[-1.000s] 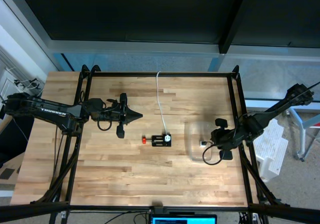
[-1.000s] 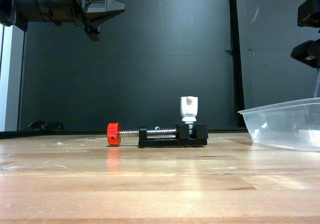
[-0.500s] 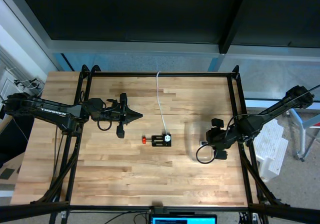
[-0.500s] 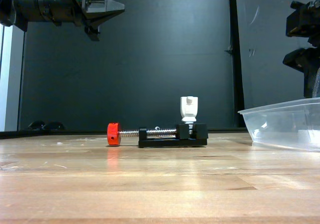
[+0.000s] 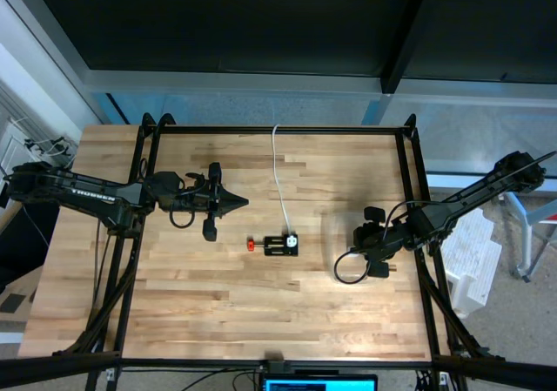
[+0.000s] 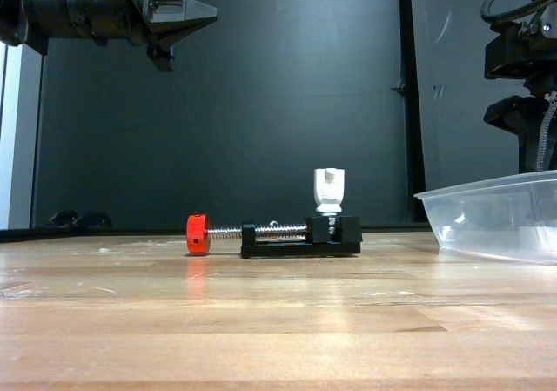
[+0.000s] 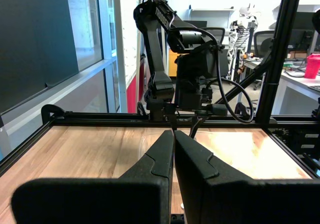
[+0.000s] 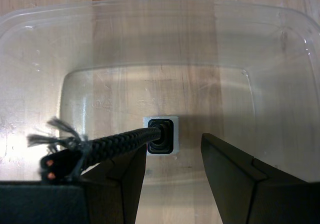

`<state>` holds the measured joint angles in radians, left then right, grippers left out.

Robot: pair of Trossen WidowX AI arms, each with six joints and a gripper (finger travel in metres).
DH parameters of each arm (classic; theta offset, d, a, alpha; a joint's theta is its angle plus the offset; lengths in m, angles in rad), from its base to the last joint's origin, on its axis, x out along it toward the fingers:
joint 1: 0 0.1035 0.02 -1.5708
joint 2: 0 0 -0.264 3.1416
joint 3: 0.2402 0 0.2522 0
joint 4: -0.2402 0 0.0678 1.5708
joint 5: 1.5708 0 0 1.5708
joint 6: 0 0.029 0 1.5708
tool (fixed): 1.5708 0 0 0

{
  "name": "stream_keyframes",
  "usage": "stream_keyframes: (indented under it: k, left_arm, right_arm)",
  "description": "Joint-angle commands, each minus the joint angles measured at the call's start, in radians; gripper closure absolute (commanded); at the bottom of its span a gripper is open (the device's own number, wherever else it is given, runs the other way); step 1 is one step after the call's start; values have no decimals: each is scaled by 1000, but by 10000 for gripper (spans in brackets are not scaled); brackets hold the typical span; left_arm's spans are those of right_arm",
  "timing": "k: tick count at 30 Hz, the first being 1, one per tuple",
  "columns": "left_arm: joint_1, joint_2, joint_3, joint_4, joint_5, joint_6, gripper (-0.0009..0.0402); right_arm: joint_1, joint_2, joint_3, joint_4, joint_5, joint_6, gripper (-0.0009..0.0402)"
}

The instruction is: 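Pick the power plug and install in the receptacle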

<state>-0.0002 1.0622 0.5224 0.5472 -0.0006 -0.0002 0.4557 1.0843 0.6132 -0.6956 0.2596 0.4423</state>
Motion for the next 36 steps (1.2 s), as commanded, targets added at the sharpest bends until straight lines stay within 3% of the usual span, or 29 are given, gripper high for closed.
stream_keyframes:
  k: [1,8,20,36]
  left_arm:
    - [0,0,0,0,0,0,393]
    - [0,0,0,0,0,0,393]
    - [0,0,0,0,0,0,393]
    - [0,0,0,0,0,0,393]
  right_arm:
    - [1,-17,0,-1,5,17,244]
    - [16,-63,-6,-1,23,26,244]
    - [99,-68,-26,22,64,76,244]
    - [65,-45,-84,119,62,21,244]
